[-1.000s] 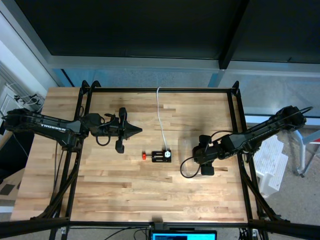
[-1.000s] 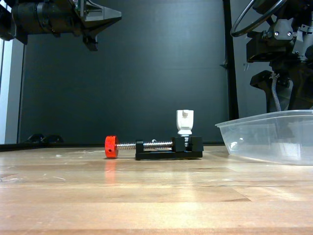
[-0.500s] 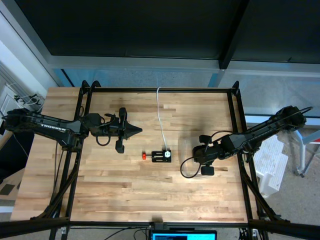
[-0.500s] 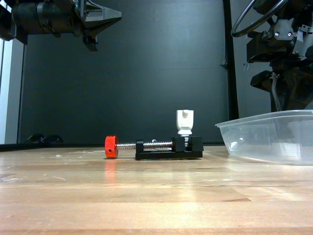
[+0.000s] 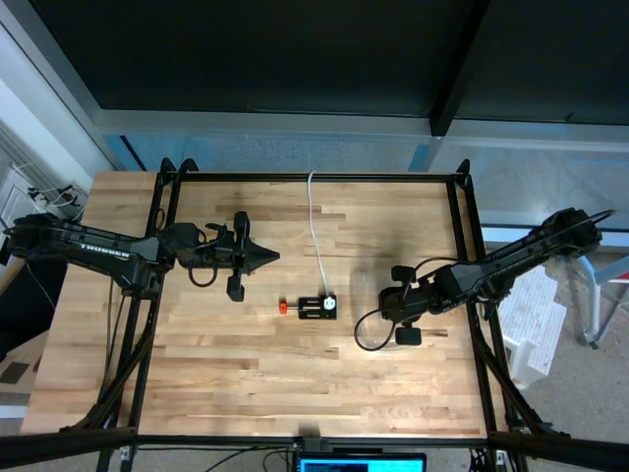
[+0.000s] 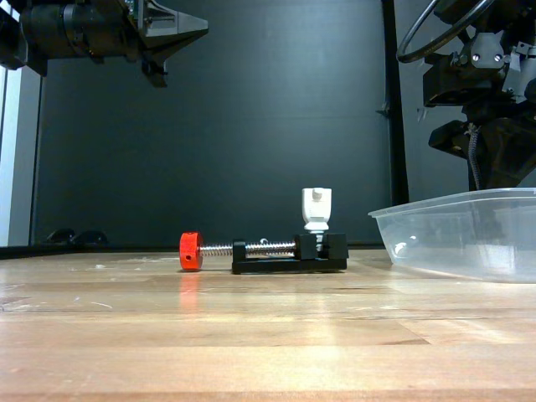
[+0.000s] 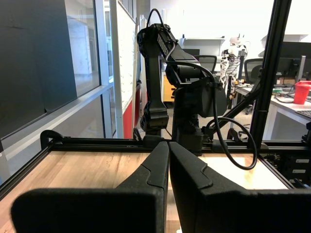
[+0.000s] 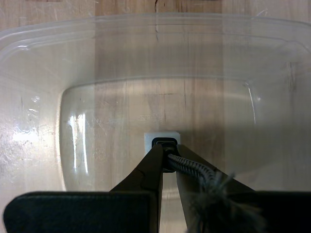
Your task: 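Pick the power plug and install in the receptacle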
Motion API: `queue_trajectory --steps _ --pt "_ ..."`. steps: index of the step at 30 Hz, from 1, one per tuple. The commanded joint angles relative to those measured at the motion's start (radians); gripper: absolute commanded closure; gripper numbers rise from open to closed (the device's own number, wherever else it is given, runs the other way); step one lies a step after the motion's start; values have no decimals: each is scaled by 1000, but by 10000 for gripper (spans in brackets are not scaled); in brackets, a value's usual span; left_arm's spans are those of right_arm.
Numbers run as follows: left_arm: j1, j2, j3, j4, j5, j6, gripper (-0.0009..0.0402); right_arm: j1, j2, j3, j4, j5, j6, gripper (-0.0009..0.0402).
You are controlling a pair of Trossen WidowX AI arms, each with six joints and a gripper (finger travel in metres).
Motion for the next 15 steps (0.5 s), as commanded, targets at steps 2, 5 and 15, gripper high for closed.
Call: queue_trajectory --steps 2,5,15 --pt "0 0 0 0 0 0 393 0 -1 0 -1 -1 0 393" --pt "0 0 0 0 0 0 393 0 -5 0 -2 -1 0 394" --pt "0 0 0 0 0 0 393 1 -27 5 -24 -1 0 393"
